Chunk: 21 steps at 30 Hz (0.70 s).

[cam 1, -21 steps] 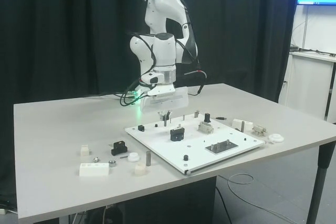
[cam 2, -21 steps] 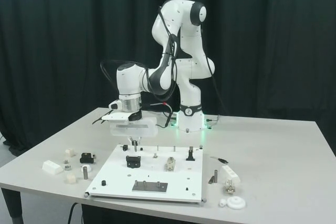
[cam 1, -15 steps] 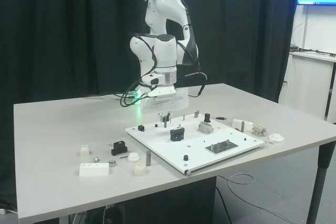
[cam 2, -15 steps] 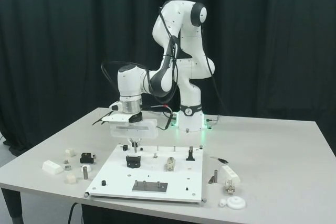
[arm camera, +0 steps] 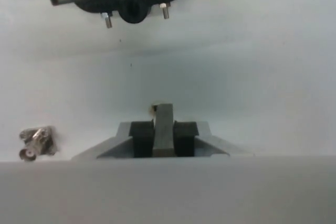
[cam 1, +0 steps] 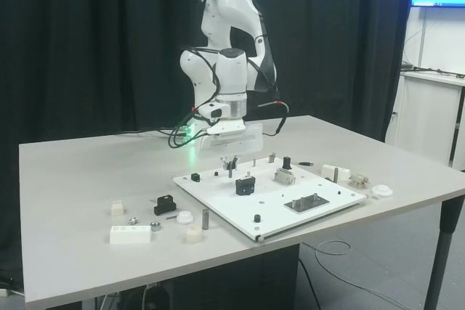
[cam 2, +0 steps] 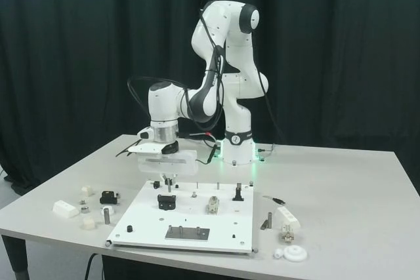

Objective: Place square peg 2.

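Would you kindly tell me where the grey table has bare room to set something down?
The grey table is bare behind the cluster of small loose parts, and between the white board and the far right edge. It is crowded on the board itself.

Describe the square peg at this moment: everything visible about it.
The square peg is a slim grey bar with flat faces, metal by its look. It stands upright between the two black pads of the claw, which is shut on it. It hangs over the white board, near the board's edge closest to the robot base. Its lower end lies at a small dark hole in the board; whether it has entered cannot be told. In the room views it shows only as a short dark sliver.
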Available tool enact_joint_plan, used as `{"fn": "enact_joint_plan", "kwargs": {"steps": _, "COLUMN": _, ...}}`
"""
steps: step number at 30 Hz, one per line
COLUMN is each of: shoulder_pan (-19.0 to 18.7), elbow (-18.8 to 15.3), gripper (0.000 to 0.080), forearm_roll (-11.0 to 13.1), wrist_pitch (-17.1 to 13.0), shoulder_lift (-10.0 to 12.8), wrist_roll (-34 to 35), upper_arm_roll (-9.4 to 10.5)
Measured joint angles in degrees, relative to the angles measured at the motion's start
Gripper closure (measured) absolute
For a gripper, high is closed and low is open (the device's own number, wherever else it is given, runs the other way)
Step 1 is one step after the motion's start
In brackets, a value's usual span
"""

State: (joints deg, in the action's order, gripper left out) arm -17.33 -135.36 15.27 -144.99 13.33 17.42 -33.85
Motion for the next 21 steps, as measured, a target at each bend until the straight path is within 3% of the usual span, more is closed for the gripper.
{"fn": "enact_joint_plan", "kwargs": {"steps": 15, "shoulder_pan": -0.2, "elbow": 1.1, "gripper": 0.0727, "forearm_roll": -0.1, "wrist_pitch": 0.1, "shoulder_lift": -0.1, "wrist_roll": 1.2, "upper_arm_roll": -0.06}}
{"fn": "enact_joint_plan", "kwargs": {"steps": 21, "shoulder_pan": -0.2, "elbow": 2.0, "gripper": 0.0727, "forearm_roll": -1.6, "wrist_pitch": 0.1, "shoulder_lift": -0.1, "wrist_roll": 1.2, "upper_arm_roll": -0.8}}
